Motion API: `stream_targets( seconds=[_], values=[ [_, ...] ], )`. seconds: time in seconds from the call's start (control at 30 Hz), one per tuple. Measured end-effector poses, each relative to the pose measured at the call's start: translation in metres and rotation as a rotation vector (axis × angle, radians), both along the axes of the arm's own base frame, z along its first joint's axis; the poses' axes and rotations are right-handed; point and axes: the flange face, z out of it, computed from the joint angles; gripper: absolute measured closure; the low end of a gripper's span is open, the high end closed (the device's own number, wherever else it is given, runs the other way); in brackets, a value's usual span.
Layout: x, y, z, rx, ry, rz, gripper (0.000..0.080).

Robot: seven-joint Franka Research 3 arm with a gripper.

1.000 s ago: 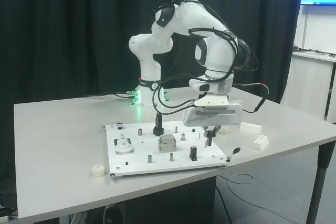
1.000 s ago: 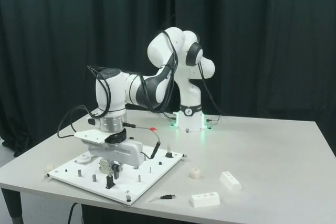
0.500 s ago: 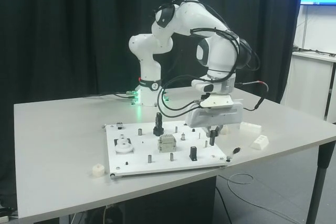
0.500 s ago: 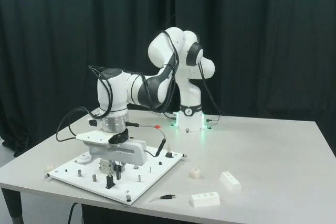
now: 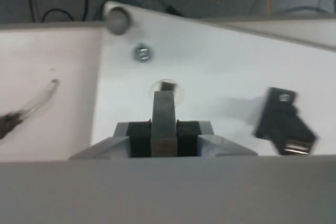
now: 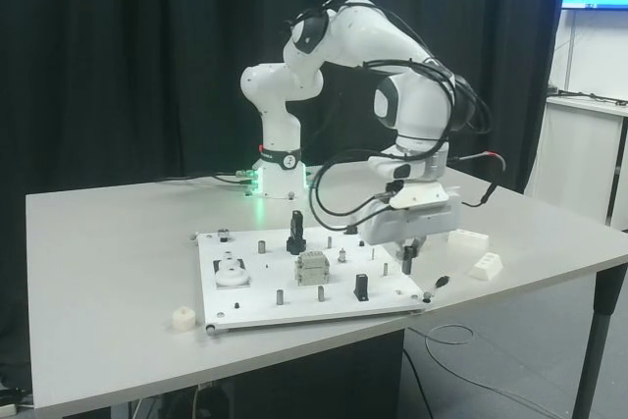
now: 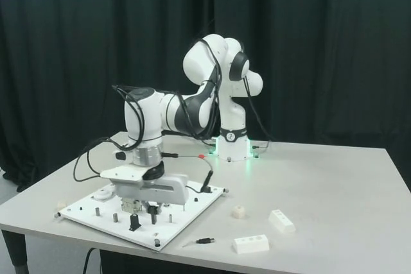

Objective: Place square peg 4.

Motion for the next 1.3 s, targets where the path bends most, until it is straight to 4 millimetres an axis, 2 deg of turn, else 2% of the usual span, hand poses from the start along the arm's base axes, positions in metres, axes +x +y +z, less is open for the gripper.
stream_targets(
  seconds=[0.6,1.0,1.3],
  values=[
    [-0.015,0.082,-0.015,0.045,0.164,-0.023,0.0706],
    [-0.033,0.138,-0.041,0.036,0.249,-0.049,0.0706],
    [-0.046,0.168,-0.047,0.024,0.280,-0.068,0.0706]
  ],
)
